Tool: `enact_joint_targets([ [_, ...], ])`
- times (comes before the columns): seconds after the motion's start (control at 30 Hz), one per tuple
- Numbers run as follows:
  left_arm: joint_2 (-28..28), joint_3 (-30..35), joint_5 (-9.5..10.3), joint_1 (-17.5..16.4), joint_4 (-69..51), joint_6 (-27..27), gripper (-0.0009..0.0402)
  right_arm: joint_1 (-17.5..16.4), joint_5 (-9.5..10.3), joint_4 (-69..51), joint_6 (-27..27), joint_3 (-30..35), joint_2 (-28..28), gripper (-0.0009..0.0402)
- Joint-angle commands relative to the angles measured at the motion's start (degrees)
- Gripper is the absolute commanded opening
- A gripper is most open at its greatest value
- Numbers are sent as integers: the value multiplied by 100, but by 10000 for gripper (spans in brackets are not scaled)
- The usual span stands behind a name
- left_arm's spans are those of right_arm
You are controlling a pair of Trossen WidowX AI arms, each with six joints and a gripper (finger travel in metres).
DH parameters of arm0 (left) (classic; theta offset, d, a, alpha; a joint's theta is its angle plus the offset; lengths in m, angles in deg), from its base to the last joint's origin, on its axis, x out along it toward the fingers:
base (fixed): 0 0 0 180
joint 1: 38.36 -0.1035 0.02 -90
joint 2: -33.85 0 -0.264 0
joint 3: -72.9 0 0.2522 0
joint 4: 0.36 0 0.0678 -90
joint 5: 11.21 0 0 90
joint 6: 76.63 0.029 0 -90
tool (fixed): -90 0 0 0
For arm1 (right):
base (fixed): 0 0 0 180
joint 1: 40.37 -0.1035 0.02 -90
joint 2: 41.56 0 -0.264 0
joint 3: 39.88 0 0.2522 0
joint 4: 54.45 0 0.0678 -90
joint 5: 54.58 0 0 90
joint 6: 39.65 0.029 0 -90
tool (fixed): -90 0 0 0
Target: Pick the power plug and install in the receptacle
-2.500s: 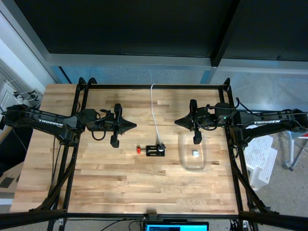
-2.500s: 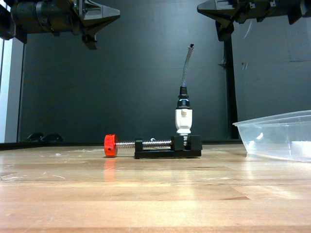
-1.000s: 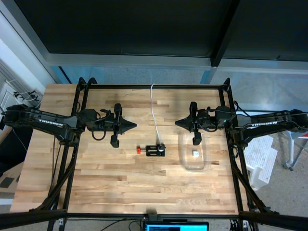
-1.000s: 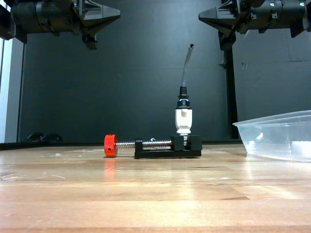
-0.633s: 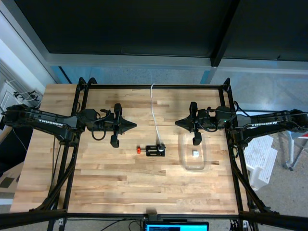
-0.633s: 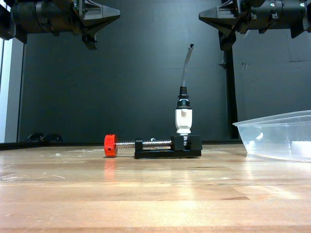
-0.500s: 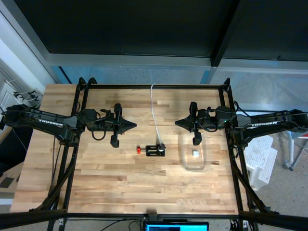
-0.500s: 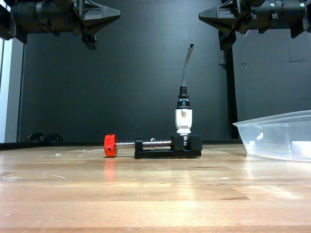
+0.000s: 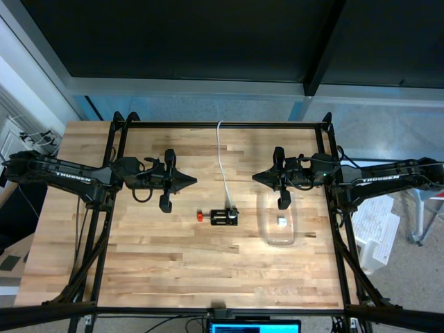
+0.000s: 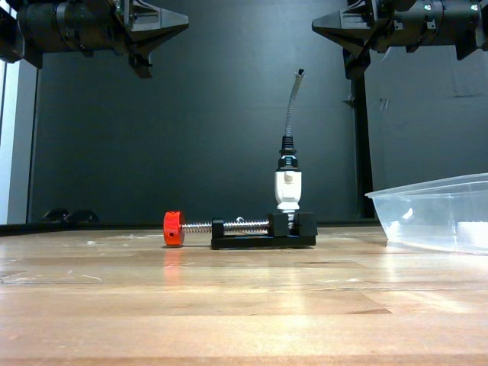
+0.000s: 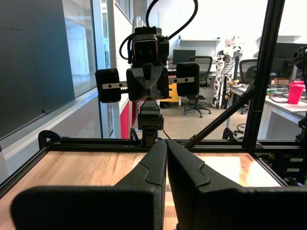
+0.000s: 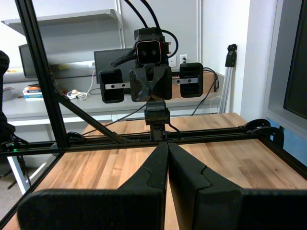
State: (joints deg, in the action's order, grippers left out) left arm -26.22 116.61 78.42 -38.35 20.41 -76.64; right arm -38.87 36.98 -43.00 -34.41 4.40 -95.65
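Socket sits clamped upright in the vise, presumably so it won't shift under a push. Left tool and right tool hover high either side of the vise, both pinched together, empty. Can't spot the plug.

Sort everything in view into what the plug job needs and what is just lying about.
Job: receptacle clamped in the black vise, with its white cable; left gripper and right gripper, both shut, high on either side. I cannot make out the power plug.
Lying about: clear plastic tray; small white block inside it.
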Motion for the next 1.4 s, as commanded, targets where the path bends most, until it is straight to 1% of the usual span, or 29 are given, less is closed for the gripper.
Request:
enact_joint_targets([
  [0.03,-2,0,-2,-2,0,2,0,0,-2,-4,2,4,0,0],
  [1.4,-4,0,-2,-2,0,2,0,0,-2,-216,2,2,0,0],
])
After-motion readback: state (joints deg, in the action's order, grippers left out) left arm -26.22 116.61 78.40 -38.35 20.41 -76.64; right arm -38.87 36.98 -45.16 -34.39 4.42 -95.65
